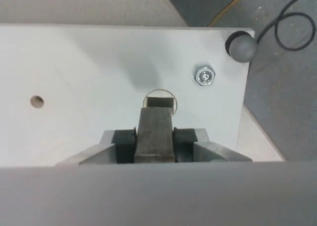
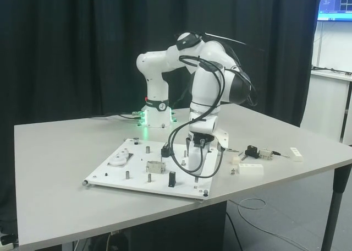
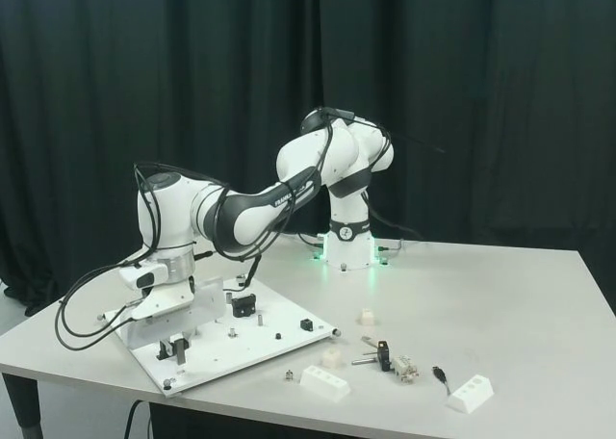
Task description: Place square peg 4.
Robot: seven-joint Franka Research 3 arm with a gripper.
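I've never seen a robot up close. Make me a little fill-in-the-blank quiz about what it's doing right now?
1. The gripper is shut on a grey square ____.
2. The peg hangs over a ____ board.
3. Near the peg, a metal ____ is fixed on the board.
4. The board lies on a ____ table.

Missing words: peg; white; nut; grey
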